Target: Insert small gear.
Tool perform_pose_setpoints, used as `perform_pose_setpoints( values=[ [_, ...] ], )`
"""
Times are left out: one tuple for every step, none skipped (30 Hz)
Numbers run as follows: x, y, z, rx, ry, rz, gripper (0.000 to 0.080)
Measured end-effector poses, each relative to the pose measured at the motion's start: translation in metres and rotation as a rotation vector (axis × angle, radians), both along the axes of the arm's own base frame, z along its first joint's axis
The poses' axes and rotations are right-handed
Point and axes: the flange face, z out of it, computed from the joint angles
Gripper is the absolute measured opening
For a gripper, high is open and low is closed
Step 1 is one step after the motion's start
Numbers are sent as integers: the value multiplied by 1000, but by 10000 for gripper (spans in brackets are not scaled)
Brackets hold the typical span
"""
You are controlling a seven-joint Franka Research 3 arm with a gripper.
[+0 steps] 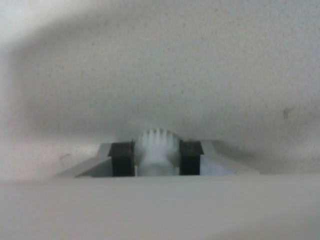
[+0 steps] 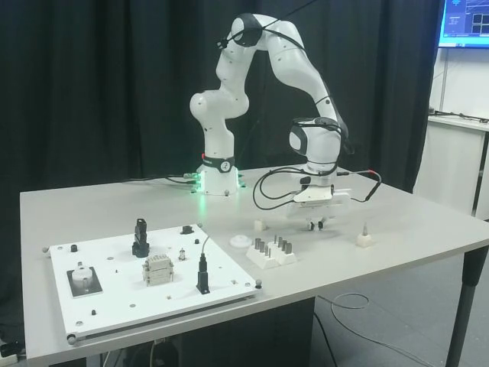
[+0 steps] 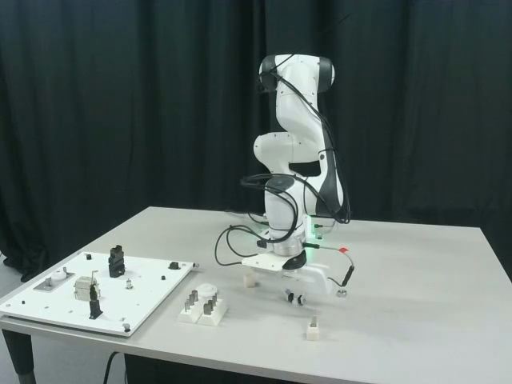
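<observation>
Black curtains close off the room behind your grey worktop, and the white arm stands bolted near its far edge, with a green light at its base.

Your end effector is clenched on the small gear. In the wrist view, the white toothed gear sits squarely between the two black pads, one pressing on each side, teeth showing above them. The room views put the end effector low over the worktop, out in the open part of the surface; you cannot tell from them whether it touches the surface.

Holders and contents, for your record:
- A white rack lies near the end effector, toward the board. It carries a cluster of short grey pegs standing upright.
- A white round part rests on the worktop just beside that rack.
- A small white block sits between the rack and the arm's base.
- Another small white block with an upright grey pin stands apart, on the far side of the end effector from the rack.
- The white assembly board lies well apart from the end effector, near the worktop's front edge. It bears black connector pieces, a grey block, and a grey plate with a white round part on it.
</observation>
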Motion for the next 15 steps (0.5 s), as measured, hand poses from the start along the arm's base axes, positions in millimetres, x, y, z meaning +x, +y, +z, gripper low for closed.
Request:
perform_pose_setpoints(
  values=[
    [0,0,1,0,-1,0,190],
    [0,0,2,1,-3,0,190],
    [1,0,2,2,-4,0,190],
    [1,0,3,2,-6,0,190],
    [1,0,4,3,-7,0,190],
    [1,0,5,4,-8,0,190],
    [1,0,6,4,-9,0,190],
    [1,0,7,5,-10,-1,190],
    [1,0,9,5,-12,-1,191],
    [1,0,10,6,-13,-2,191],
    [1,-1,11,7,-15,-2,191],
    [1,-1,12,7,-16,-3,191],
    [1,-1,13,8,-18,-4,191],
    [1,-2,15,8,-20,-5,191],
    [1,-2,16,9,-23,-6,191]
  ],
)
